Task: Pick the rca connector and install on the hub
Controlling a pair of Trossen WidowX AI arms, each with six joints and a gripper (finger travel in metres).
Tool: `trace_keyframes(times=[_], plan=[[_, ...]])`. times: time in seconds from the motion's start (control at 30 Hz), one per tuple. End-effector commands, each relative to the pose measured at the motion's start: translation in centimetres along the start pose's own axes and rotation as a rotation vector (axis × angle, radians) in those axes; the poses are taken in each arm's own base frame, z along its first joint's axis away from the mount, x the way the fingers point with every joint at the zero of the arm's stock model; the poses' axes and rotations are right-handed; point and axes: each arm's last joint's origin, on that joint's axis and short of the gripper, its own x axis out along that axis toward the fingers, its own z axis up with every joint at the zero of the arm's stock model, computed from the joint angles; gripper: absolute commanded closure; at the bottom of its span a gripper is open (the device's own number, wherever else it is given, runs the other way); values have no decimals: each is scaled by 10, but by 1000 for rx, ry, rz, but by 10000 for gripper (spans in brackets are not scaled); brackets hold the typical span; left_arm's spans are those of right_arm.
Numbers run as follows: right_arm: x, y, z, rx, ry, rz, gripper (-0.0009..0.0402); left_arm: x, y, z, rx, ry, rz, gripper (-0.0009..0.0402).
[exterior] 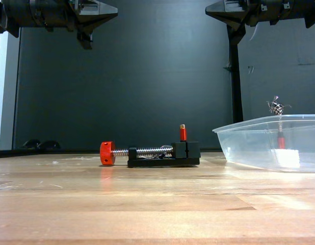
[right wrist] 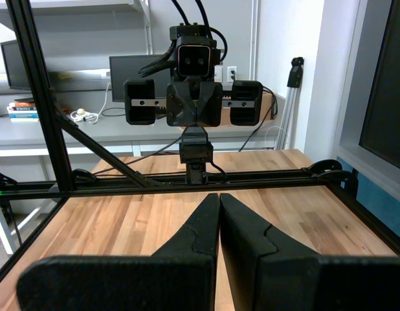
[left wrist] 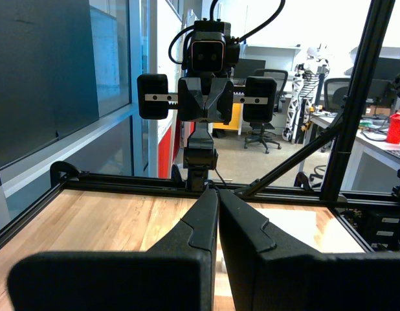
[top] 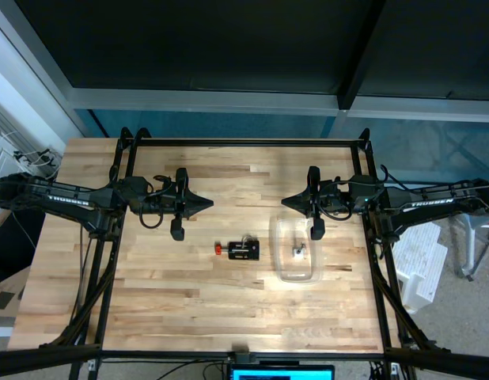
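The clear plastic tray point(top: 286, 271) sits on the table point(top: 149, 285) towards the right arm's side. In it are the rca connector point(top: 299, 252) and, low against the near wall, a small white square piece point(exterior: 289, 158). The connector is tiny, grey-silver with a darker end. From table height that end point(exterior: 275, 107) pokes above the tray's rim on a thin stem, so it seems to stand roughly upright, though I cannot tell its tilt.

Just left of the tray, apart from it, the hub point(top: 246, 252) lies flat on the bare wood. It is a small black block with a silvery threaded rod running to a red knob point(exterior: 107, 153). Its long axis lies across the table, the knob pointing towards the left arm. A short red stub point(exterior: 182, 132) stands up from the block.

The left pincer point(top: 209, 203) and right pincer point(top: 284, 203) hang high above the table, tips facing each other, both clenched on nothing.
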Motion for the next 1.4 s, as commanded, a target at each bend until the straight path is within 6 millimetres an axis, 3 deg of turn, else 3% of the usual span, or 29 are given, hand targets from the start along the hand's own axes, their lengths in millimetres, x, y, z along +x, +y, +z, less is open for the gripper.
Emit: trace_keyframes(times=[0.03,0.2,0.77,1.4], plan=[[0,0,0,3,0,1,393,0,0,0,0,0,0,393],[0,1,-2,34,35,9,393,0,0,0,0,0,0,393],[-3,14,-4,38,522,69,393,0,0,0,0,0,0,393],[3,33,-13,-8,950,94,393,0,0,0,0,-1,0,393]])
